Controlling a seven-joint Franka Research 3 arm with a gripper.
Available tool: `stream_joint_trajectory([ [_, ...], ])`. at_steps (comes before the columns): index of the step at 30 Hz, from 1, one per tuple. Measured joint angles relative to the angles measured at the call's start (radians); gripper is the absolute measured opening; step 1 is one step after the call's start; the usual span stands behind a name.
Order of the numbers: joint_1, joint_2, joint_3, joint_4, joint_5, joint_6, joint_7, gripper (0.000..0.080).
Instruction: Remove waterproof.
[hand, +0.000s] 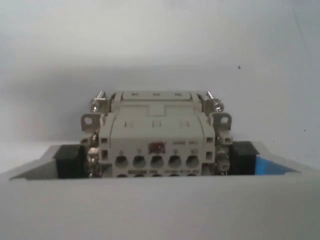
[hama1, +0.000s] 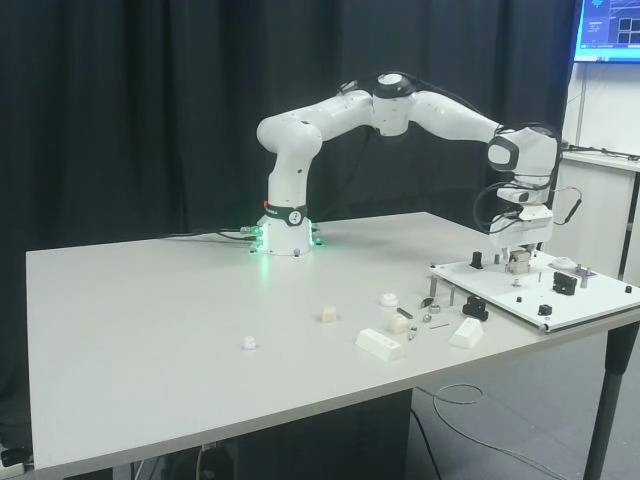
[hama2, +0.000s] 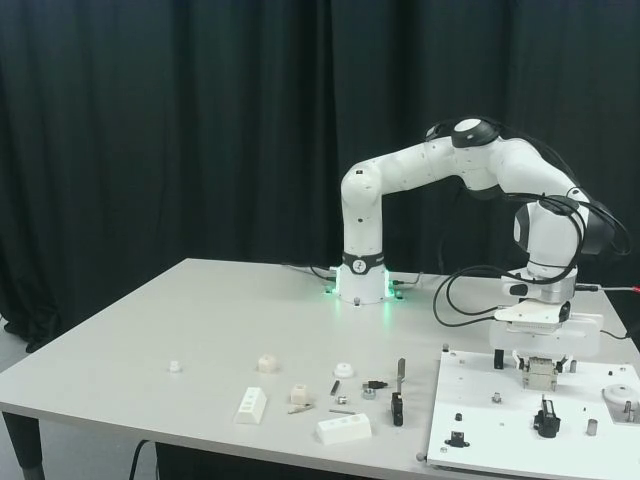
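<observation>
The fingers (hand: 157, 165) pinch the connector (hand: 156, 135) from both sides. The connector sits above the white board (hama2: 520, 425) on the tabletop (hama1: 180, 310).

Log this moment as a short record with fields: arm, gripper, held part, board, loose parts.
arm: white arm reaching over the board
gripper: gripper shut on connector
held part: grey connector between the fingers, low over the board
board: white board at the table edge, small black fixtures on it
loose parts: white blocks and small pieces on the grey table
</observation>
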Motion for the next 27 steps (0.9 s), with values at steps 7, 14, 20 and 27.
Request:
stream_joint_trajectory([
  [7,0.000,0.000,0.000,0.000,-0.002,0.000,0.002,0.0617],
  [14,0.000,-0.001,0.000,0.001,-0.002,0.000,0.005,0.0617],
  [20,0.000,-0.004,-0.001,0.001,-0.002,-0.002,0.010,0.0617],
  [27,-0.002,-0.014,-0.005,0.001,-0.005,-0.009,0.011,0.0617],
])
